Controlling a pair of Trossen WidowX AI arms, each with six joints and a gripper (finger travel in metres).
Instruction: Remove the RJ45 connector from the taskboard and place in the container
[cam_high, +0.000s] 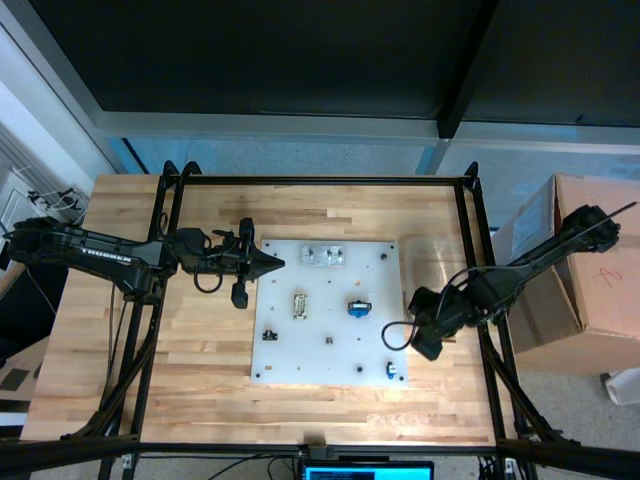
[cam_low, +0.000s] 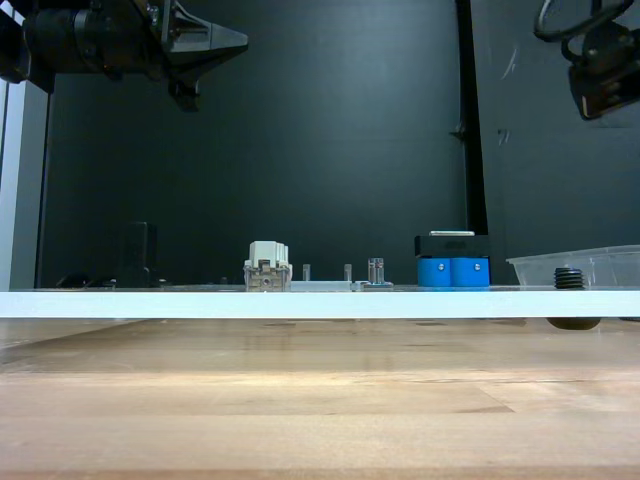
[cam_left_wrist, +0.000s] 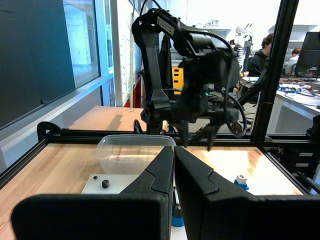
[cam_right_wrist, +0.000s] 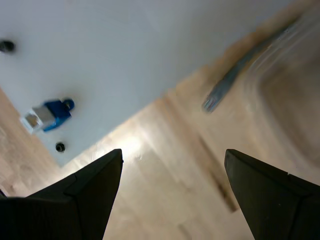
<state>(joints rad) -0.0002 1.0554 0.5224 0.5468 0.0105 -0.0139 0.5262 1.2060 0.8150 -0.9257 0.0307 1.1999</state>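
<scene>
Counter (cam_high: 200, 380) is carrying the taskboard (cam_high: 300, 350), RJ45 connector (cam_high: 393, 372) seemingly sitting in its seat (near-right corner). Right pincer (cam_right_wrist: 173, 152) is hovering apart nearby, should be straddling it squarely; left pincer (cam_left_wrist: 174, 150), together, hovering at board's left edge.

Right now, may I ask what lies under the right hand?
Bare table beside the taskboard, below the open right hand; RJ45 connector: cannot tell; left hand, shut, hovers over taskboard's left edge.

two grippers are counted: the left gripper (cam_high: 272, 263) over the board's left edge, fingers together, and the right gripper (cam_high: 425, 343) by its right edge, fingers apart. one white task board (cam_high: 300, 350), one clear container (cam_left_wrist: 132, 150), two blue fittings (cam_high: 359, 308) and one cardboard box (cam_high: 585, 270) are counted.
</scene>
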